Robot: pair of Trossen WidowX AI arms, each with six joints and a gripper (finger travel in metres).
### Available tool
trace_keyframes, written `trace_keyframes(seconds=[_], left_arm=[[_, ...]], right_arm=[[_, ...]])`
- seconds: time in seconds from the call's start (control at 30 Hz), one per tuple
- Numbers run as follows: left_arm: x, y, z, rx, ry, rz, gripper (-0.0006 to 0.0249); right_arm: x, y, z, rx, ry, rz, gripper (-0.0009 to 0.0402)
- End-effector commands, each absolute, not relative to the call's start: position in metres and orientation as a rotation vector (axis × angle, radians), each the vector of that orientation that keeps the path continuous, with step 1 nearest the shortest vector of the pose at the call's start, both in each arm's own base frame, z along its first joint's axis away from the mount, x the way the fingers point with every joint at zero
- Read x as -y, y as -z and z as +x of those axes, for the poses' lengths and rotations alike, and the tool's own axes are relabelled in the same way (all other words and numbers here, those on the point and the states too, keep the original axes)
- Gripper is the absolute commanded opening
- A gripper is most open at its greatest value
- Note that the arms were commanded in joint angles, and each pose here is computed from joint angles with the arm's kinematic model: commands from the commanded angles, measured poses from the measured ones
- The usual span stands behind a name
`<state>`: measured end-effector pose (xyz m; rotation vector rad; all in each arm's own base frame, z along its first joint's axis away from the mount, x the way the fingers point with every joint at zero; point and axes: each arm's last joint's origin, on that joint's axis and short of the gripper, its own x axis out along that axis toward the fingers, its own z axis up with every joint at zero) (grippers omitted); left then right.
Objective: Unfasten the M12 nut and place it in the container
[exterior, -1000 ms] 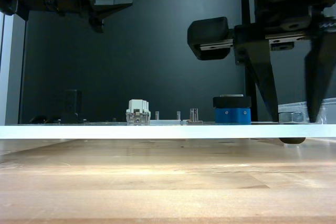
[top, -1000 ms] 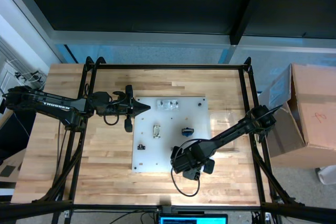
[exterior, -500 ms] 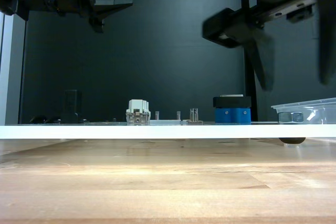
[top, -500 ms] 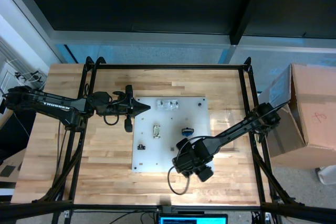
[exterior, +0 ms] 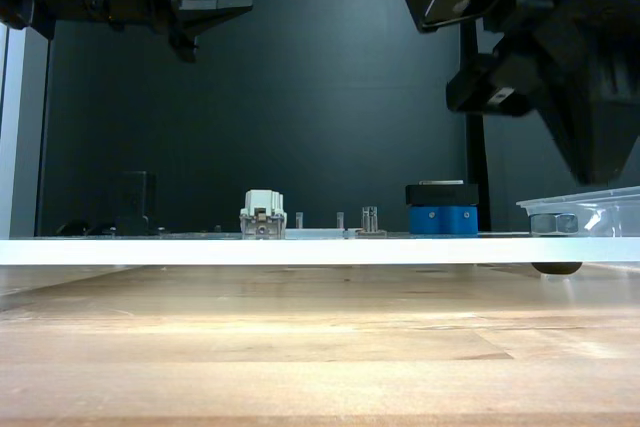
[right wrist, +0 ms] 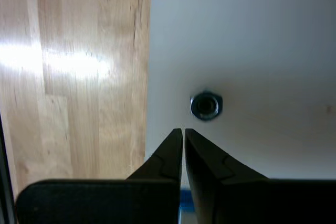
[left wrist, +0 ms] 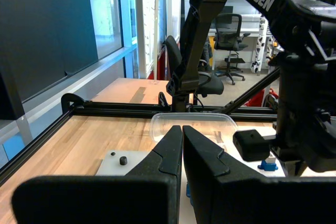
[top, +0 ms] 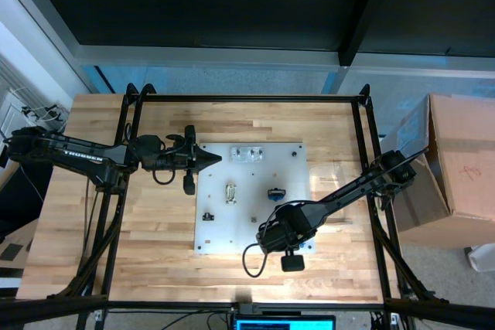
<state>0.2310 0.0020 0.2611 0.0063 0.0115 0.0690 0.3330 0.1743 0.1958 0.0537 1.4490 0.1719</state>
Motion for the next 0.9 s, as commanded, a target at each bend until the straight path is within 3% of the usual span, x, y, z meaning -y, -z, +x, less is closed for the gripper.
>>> trace_keyframes(seconds=[0.03, 0.53, 0.77, 0.9], left_arm=[[-0.0019, -0.2612, 0.231, -0.011, -0.069, 0.007, 0.0], [-0.0019, -0.261, 0.231, -0.012, -0.069, 0.007, 0.0], [-0.0019, -0.2612, 0.231, -0.011, -0.069, 0.007, 0.0], [-0.002, -0.261, 0.231, -0.012, -0.069, 0.007, 0.0]], right_arm=[[-0.175, -0.187, 0.332, -1.443, -0.201, 0.077, -0.0001], [-0.173, -0.177, 0.33, -1.432, -0.181, 0.049, 0.0], [-0.165, -0.188, 0.329, -1.37, 0.026, -0.08, 0.0], [-0.164, -0.194, 0.327, -1.377, 0.034, -0.076, 0.0]])
